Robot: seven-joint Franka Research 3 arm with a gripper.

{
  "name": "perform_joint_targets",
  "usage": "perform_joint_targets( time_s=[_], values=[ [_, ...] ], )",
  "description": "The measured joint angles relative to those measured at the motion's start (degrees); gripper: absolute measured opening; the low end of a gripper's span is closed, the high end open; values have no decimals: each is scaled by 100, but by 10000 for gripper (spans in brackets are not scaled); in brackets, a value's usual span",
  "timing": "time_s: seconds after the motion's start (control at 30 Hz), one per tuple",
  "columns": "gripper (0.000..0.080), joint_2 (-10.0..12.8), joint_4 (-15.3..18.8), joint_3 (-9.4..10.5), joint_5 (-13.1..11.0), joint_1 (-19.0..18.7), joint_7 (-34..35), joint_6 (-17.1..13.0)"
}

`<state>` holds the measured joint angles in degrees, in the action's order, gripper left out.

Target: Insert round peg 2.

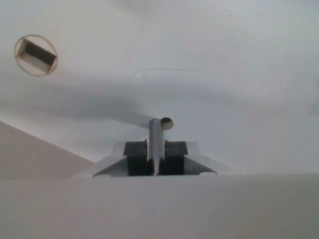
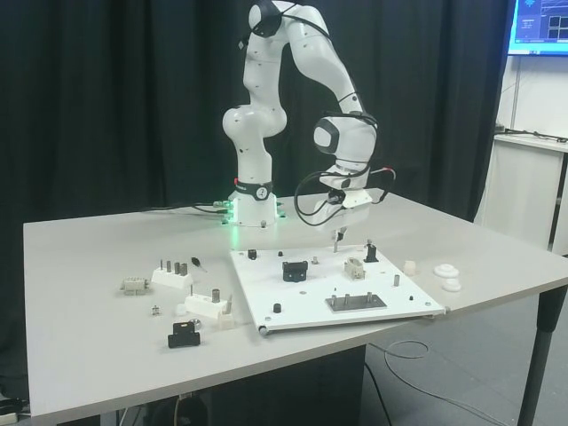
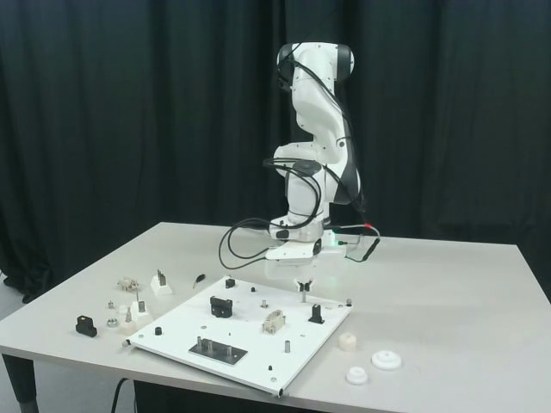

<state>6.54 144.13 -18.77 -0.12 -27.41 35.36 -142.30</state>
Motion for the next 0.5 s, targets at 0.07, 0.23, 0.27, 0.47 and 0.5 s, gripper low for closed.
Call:
perform_joint_targets(
  time_s=[0.07,0.23,0.27,0.47,0.5],
  values=[
    [68,-1,0,19,-1,0,0,4],
    [68,-3,0,56,-1,0,43,8],
    [68,-4,0,60,-1,0,50,8],
    [68,-5,0,63,3,4,52,7],
    [68,-5,0,62,4,5,52,4]
  ],
)
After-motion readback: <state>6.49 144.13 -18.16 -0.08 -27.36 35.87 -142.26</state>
